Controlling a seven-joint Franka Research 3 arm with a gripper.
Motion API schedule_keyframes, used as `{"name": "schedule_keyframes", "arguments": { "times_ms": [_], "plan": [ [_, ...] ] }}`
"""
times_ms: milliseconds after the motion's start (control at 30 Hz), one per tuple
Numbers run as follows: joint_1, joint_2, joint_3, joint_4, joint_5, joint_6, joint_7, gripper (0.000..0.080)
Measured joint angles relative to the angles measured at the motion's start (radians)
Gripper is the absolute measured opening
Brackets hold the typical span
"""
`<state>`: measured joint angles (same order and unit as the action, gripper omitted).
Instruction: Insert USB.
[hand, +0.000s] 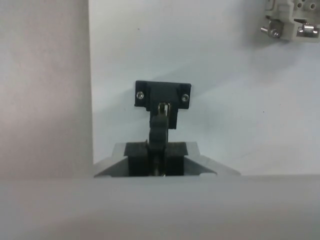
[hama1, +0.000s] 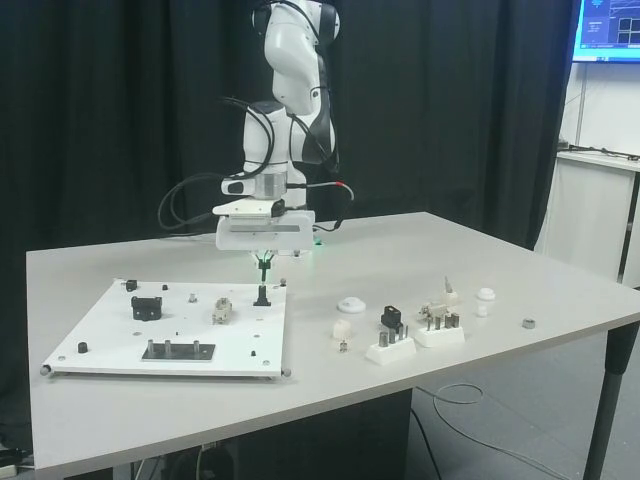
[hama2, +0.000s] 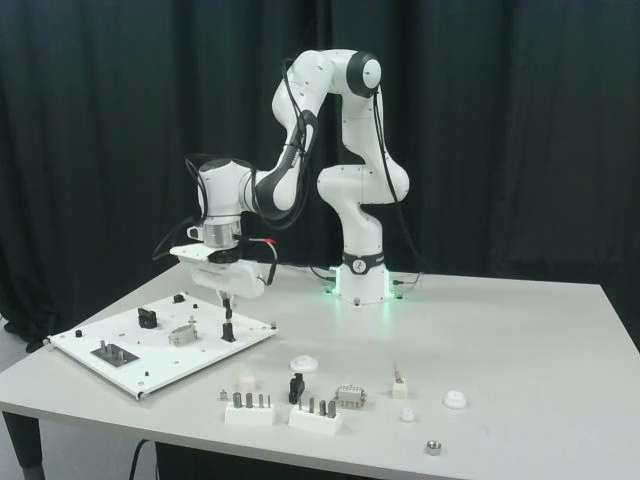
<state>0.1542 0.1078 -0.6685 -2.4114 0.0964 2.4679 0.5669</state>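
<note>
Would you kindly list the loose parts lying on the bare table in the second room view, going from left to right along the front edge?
White block with pegs → second white block with black part → multi-pin connector → small upright white part → white round cap. The little ring lies nearer the edge, so its place is unclear.

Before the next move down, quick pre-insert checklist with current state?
1. Black USB plug held in gripper: ok.
2. Plug over the black screwed-down socket block in wrist view: ok.
3. Plug seated in socket: not ok, not yet in.
4. Exact sideways alignment: cannot tell.
5. Socket block sits on the white board: ok.
6. Path beside the socket free of other parts: ok.
</note>
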Motion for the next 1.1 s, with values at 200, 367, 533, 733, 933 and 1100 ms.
{"name": "schedule_keyframes", "arguments": {
  "times_ms": [200, 367, 533, 733, 933, 1100],
  "plan": [
    [0.000, 0.001, -0.002, 0.000, 0.016, 0.007, 0.000, 0.0064],
    [0.000, 0.006, -0.005, 0.000, 0.022, 0.018, 0.000, 0.0064],
    [0.000, 0.008, -0.008, 0.001, 0.031, 0.019, 0.000, 0.0064],
    [0.000, 0.007, -0.009, 0.001, 0.036, 0.017, 0.000, 0.0064],
    [0.000, 0.007, -0.009, 0.002, 0.045, 0.013, 0.000, 0.0064],
    [0.000, 0.007, -0.009, 0.003, 0.052, 0.011, -0.002, 0.0064]
  ]
}}
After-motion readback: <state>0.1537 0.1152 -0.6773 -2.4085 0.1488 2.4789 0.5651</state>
